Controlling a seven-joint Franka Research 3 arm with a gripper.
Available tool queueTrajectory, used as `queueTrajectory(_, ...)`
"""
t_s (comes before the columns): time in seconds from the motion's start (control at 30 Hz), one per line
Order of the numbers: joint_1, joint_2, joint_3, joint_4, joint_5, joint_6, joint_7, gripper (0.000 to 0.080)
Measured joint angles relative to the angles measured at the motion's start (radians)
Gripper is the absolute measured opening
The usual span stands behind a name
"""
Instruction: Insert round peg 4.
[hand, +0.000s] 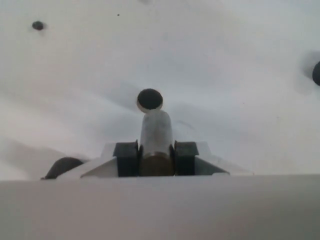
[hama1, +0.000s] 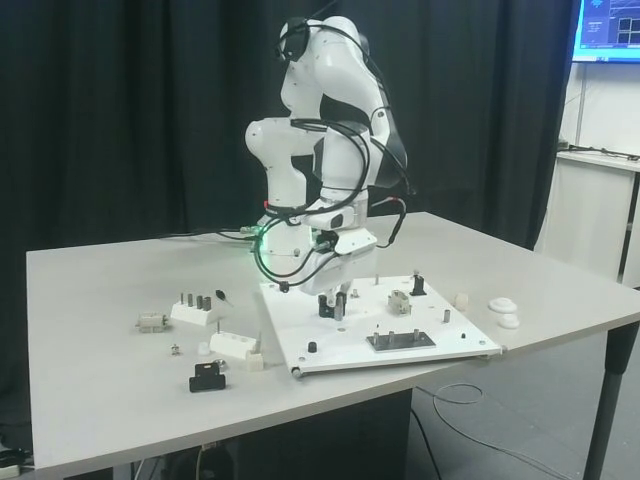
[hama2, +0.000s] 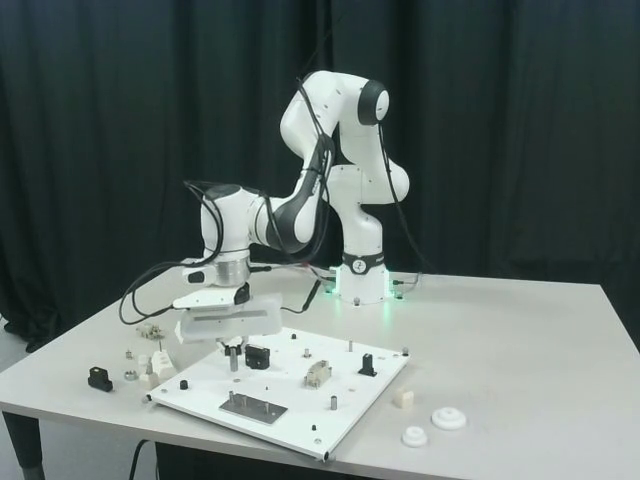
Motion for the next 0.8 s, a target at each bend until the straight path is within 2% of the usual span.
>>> queueTrajectory(0.33, 0.008, 0.010, 0.000, -0.008, 0.000, 0.023, 0.000, 0.0150)
queueTrajectory(0.8, 0.016, 0.025, 0.001, -0.008, 0.000, 0.025, 0.000, 0.0150)
